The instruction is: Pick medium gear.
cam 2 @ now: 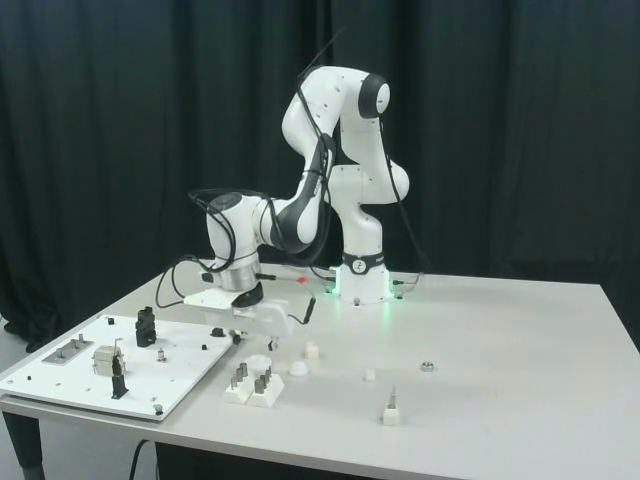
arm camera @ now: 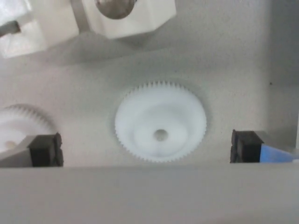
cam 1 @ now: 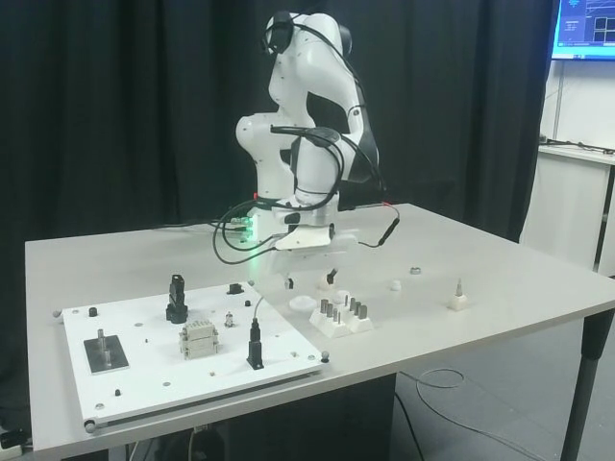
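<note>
A white gear [arm camera: 160, 122] with fine teeth and a centre hole lies flat on the grey table, and it is larger than the white gear [arm camera: 18, 128] beside it. My gripper [arm camera: 145, 148] hangs open just above it. One black fingertip [arm camera: 45, 150] stands on each side of the gear, well apart from its rim. The second room view shows the gripper [cam 2: 257, 338] low over the same gear [cam 2: 258, 361]. In the first room view the gripper [cam 1: 289, 280] is just above the gear [cam 1: 301, 303].
A white holder block [arm camera: 126, 16] sits close beyond the gear. A white rack of pins [cam 2: 252, 388] stands in front. The white board [cam 2: 100, 375] with black fittings lies to one side. A small gear [cam 2: 298, 368], a nut [cam 2: 427, 366] and a peg stand [cam 2: 392, 412] lie further along.
</note>
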